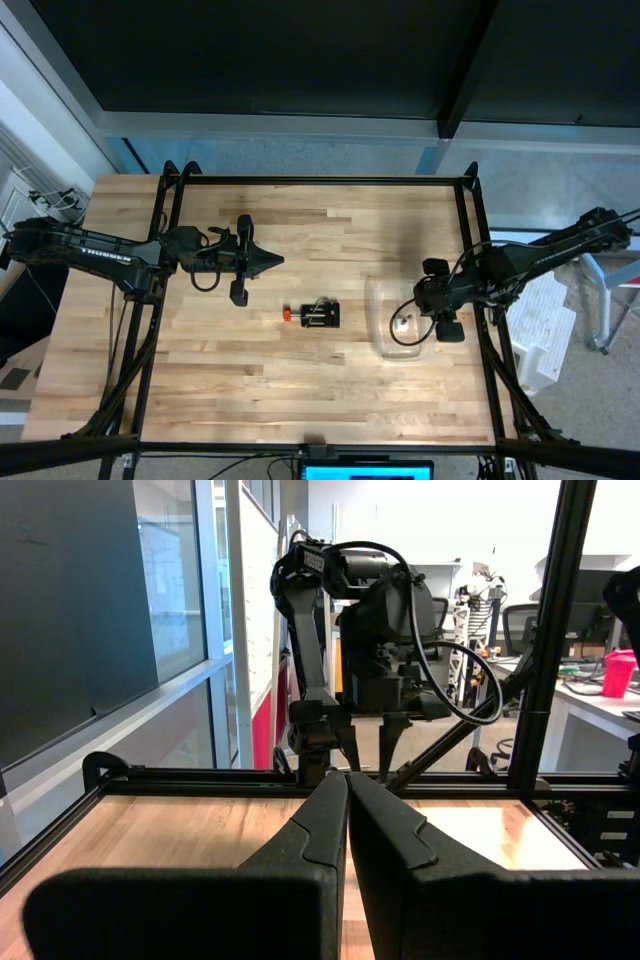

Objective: Pick the RCA connector and install on taskboard

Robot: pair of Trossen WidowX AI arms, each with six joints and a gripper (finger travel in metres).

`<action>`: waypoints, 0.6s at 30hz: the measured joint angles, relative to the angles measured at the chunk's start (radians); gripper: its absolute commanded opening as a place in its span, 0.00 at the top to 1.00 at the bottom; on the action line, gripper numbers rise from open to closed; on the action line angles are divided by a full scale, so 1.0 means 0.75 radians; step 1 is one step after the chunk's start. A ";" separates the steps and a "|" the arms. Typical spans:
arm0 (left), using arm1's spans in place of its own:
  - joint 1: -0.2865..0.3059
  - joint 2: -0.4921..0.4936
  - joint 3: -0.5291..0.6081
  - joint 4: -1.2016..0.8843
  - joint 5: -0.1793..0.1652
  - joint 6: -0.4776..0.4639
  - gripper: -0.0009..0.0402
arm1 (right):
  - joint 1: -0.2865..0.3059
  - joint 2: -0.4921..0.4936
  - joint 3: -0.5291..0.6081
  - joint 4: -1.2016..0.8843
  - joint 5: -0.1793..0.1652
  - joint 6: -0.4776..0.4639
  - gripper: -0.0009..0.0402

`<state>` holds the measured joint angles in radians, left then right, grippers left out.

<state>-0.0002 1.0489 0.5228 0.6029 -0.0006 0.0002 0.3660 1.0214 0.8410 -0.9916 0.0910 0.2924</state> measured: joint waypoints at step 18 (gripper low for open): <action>0.000 0.000 0.000 0.000 -0.001 -0.001 0.98 | 0.040 0.096 -0.092 0.150 0.065 0.093 0.62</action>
<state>-0.0002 1.0489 0.5228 0.6029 -0.0010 -0.0002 0.3958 1.0935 0.7719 -0.8795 0.1394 0.3622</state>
